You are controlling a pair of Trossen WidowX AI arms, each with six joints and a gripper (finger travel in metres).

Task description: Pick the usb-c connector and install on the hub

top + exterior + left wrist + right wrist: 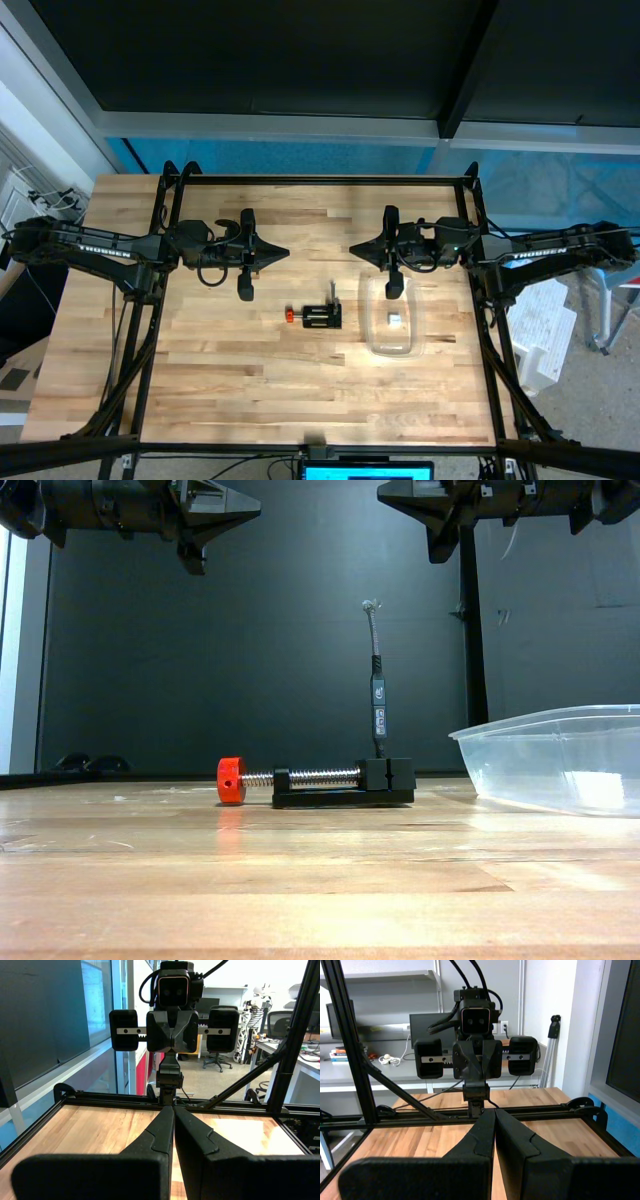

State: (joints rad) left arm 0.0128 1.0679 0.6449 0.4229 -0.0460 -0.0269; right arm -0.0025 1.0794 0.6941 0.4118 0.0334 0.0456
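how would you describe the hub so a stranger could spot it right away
On the wooden table, look near the middle, nearer the front than the shut left gripper and shut right gripper hanging overhead. The hub is the small black block left of the clear tray; only it has an orange-red knob.

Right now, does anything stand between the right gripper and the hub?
Nothing visible does. The right gripper hangs shut, high over the table near the clear tray; the hub lies low beside that tray. The left gripper hangs shut, equally high, opposite.
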